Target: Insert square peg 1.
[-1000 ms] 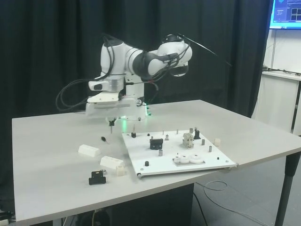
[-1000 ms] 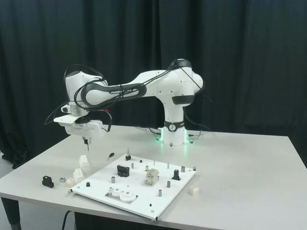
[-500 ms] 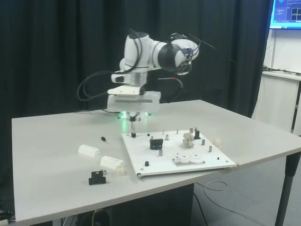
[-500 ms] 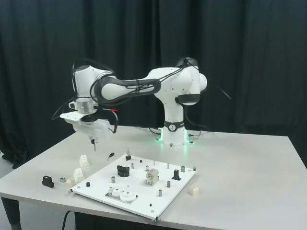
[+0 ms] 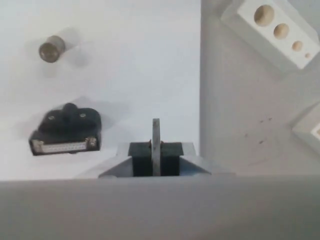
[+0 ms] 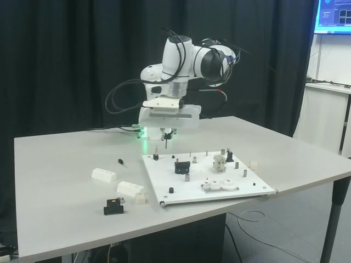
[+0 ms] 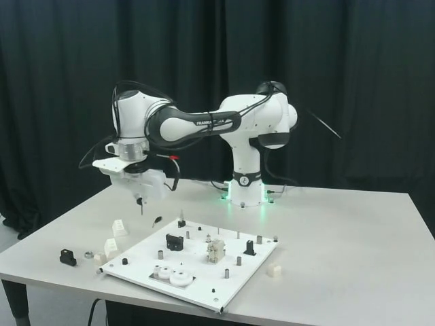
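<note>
Gripping square peg 1 (image 5: 156, 145), a thin grey upright bar, my claw (image 5: 155, 159) hangs above the white board's (image 5: 125, 75) edge over the bench (image 6: 66, 170).

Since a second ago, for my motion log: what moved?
The arm swung the tool with its thin peg from over the bare table to above the white board's edge. The board's parts and loose blocks stayed put.

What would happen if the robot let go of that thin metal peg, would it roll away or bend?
The peg looks like stiff metal, so it probably wouldn't bend. It is thin and tall, so it would likely tip over on the white board. Its flat sides may stop it rolling far.
</note>
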`<control>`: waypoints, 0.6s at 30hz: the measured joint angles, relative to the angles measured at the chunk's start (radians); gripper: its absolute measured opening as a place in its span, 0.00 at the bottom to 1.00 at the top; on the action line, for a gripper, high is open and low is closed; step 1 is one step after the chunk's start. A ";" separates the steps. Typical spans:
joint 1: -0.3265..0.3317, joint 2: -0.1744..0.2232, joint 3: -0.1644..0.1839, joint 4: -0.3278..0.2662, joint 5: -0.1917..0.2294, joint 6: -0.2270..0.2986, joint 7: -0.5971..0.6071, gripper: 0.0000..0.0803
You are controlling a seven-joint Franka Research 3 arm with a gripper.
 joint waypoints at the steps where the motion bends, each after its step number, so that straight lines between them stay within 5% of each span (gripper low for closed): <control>1: 0.003 0.000 0.000 0.000 0.001 0.000 0.037 0.04; 18: 0.095 0.000 0.005 -0.008 0.021 -0.001 0.633 0.04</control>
